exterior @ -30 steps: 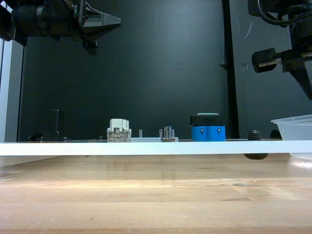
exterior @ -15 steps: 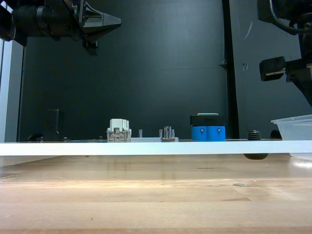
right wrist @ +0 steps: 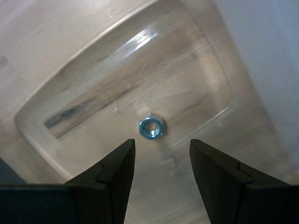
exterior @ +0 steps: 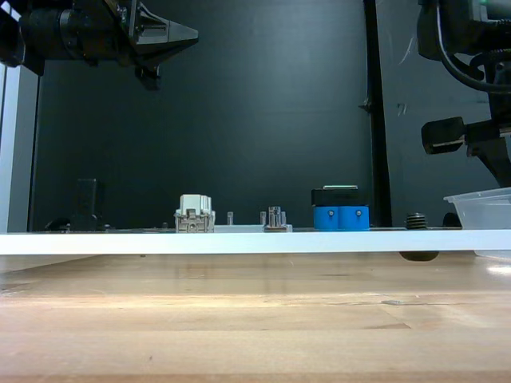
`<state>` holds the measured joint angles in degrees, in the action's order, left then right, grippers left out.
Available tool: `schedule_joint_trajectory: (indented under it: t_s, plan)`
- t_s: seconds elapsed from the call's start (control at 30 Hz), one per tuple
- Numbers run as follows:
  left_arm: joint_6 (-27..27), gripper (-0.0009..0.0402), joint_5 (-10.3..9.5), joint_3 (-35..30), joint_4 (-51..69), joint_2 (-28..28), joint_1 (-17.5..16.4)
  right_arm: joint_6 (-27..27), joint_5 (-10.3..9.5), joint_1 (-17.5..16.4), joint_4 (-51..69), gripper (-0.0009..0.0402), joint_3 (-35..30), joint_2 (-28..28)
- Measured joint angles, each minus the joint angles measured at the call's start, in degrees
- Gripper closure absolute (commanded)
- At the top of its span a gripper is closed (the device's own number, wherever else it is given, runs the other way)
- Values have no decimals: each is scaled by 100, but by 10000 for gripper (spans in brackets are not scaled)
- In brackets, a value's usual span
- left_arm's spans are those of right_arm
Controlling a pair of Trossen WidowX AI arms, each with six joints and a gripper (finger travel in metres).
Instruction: Pick the M12 fastener and fasten on the M12 threads
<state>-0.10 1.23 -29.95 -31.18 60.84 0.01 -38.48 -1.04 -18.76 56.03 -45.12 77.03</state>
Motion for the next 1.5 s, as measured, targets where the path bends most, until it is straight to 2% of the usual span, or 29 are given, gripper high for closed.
schedule_joint_trajectory:
  t_s: [0.57,1.17,1.5]
  plan:
    - [0,393,0,2,2,2,0,74,7,-101,-702,231,575,33]
    - [-2,393,0,0,2,2,0,234,20,-114,-1043,232,765,221]
    - [-2,393,0,2,2,2,0,229,2,-116,-1099,266,813,221]
